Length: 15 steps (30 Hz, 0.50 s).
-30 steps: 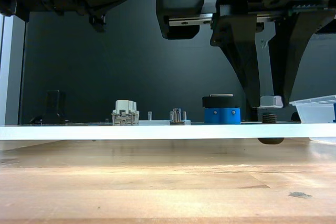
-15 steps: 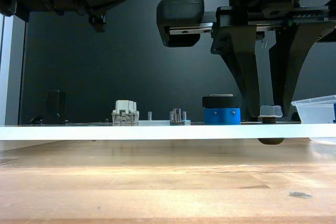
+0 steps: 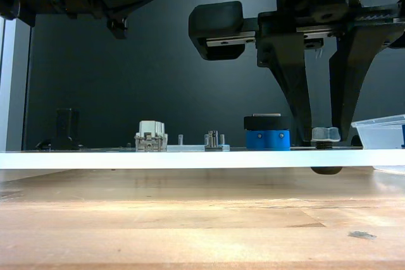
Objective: Pick the M12 fastener and fasten on the M12 threads
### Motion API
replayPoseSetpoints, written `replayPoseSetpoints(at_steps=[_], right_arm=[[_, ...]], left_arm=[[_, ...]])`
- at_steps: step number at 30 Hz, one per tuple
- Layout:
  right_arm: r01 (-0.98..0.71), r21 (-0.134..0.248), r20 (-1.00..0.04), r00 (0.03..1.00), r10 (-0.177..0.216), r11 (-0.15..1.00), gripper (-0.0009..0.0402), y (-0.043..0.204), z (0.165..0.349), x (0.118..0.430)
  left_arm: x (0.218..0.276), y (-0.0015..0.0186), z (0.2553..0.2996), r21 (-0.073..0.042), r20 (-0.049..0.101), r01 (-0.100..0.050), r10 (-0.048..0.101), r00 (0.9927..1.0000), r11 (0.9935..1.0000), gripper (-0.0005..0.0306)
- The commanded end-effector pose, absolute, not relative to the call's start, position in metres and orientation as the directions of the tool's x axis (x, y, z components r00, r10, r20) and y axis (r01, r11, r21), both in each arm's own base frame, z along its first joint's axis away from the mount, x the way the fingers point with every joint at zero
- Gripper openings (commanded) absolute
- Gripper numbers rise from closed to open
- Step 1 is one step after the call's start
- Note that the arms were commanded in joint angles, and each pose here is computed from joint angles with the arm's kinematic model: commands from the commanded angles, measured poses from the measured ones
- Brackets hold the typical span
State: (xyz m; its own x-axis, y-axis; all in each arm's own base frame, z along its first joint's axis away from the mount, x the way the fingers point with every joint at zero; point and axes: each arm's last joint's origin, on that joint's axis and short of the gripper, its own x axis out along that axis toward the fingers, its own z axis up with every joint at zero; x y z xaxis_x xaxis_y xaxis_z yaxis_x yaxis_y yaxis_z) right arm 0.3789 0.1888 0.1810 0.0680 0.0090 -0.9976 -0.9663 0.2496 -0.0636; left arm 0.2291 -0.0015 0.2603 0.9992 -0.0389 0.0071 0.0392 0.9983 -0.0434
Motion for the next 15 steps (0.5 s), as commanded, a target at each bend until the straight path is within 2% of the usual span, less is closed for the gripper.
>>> replayPoseSetpoints(at_steps=[1,8,12,15], right_arm=[[-0.933,-0.063,-0.998,0.07,0.007,0.354,0.0004,0.1877,0.1799,0.3799],[-0.709,-0.045,-0.997,0.07,0.007,0.704,0.0004,0.1874,0.1801,0.38],[-0.47,-0.027,-0.997,0.071,0.007,0.882,0.0004,0.187,0.1801,0.3802],[-0.267,-0.012,-0.998,0.07,0.007,0.964,0.0004,0.1866,0.1801,0.3803]], left_arm=[[0.2292,-0.0014,0.2605,-0.043,0.008,0.039,-0.039,0.99923,0.99832,0.0],[0.2292,-0.0014,0.2604,-0.043,0.007,0.039,-0.039,0.99923,0.99832,0.0],[0.2292,-0.0015,0.2605,-0.043,0.008,0.039,-0.039,0.99921,0.99831,0.0],[0.2292,-0.0015,0.2605,-0.043,0.008,0.039,-0.039,0.99921,0.99831,0.0]])
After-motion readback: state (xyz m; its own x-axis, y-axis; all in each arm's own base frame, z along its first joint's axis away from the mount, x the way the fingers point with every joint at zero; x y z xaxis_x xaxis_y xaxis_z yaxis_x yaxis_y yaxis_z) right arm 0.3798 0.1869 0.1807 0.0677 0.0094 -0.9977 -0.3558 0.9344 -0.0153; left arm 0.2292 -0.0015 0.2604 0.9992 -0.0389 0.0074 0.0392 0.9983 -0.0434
